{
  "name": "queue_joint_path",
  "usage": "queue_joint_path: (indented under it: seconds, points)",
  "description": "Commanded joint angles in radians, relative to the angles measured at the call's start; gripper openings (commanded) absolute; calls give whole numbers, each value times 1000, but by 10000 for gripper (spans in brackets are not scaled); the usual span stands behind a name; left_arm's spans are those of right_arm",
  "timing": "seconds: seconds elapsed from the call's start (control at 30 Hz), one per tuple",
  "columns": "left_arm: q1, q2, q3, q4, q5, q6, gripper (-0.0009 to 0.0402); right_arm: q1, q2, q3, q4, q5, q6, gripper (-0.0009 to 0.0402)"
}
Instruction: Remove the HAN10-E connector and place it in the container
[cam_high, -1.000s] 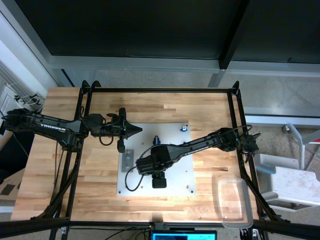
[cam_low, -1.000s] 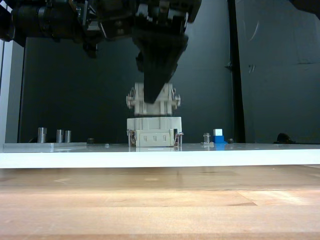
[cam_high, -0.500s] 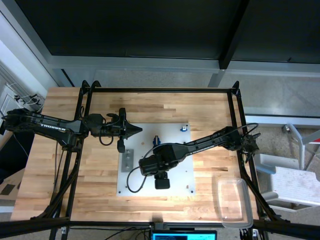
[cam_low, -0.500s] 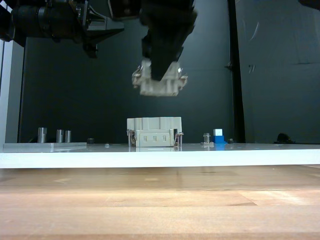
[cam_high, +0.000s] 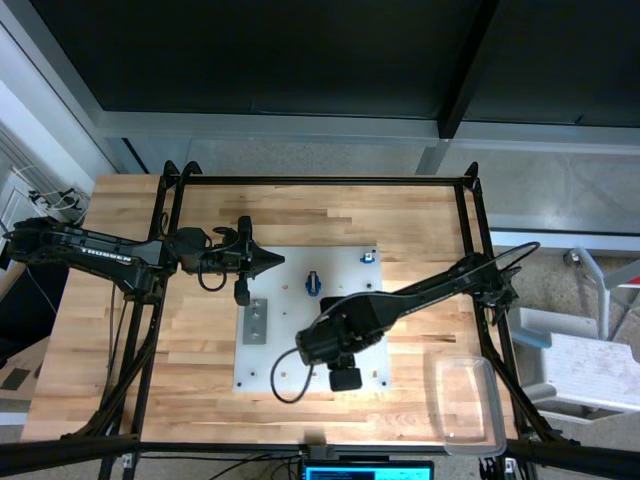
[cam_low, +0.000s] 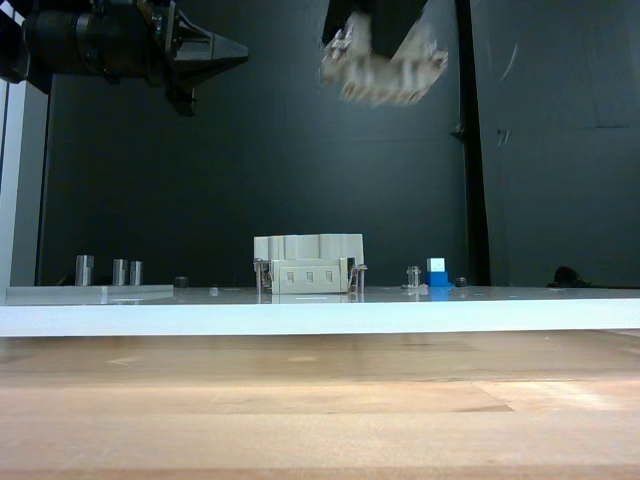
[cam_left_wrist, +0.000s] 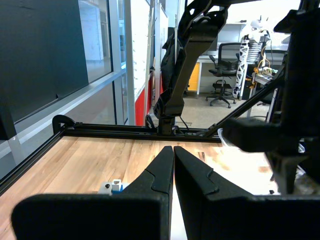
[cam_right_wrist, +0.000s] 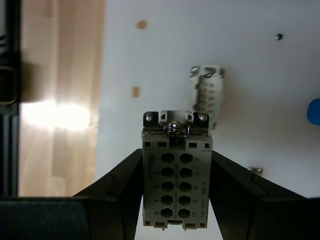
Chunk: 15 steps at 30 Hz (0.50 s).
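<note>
The HAN10-E connector (cam_right_wrist: 176, 185), a beige-grey block with two rows of round holes, sits clamped between my right gripper's (cam_right_wrist: 176, 167) fingers. In the low view the connector (cam_low: 385, 68) hangs high above the white board (cam_low: 320, 315), up and to the right of its beige base housing (cam_low: 308, 264). From above, my right gripper (cam_high: 338, 358) is over the board's near part and hides the connector. The clear container (cam_high: 468, 405) stands at the table's near right corner. My left gripper (cam_high: 272, 260) hovers shut at the board's far left edge.
A blue upright part (cam_high: 313, 283) and a grey metal block with round holes (cam_high: 256, 322) stand on the white board (cam_high: 300, 380). The base housing (cam_right_wrist: 207, 90) stays on the board below the held connector. A black frame (cam_high: 470, 190) runs around the table.
My right gripper has lifted the connector off its base housing, rising and moving toward the near edge and the right. The left arm has not moved.
</note>
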Motion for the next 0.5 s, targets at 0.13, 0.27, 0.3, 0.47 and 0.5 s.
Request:
queue_joint_path:
  seconds: [0.13,0.27,0.3,0.47,0.5]
  points:
    - [0,0,0,0,0,0,0,53,-72,-104,105,0,22,51]
    - [0,0,0,0,0,0,0,89,-131,-214,145,0,61,51]
    - [0,0,0,0,0,0,0,99,-147,-240,155,0,75,51]
    - [0,0,0,0,0,0,0,143,-232,-379,205,0,147,51]
    - [0,0,0,0,0,0,0,153,-248,-405,210,0,159,51]
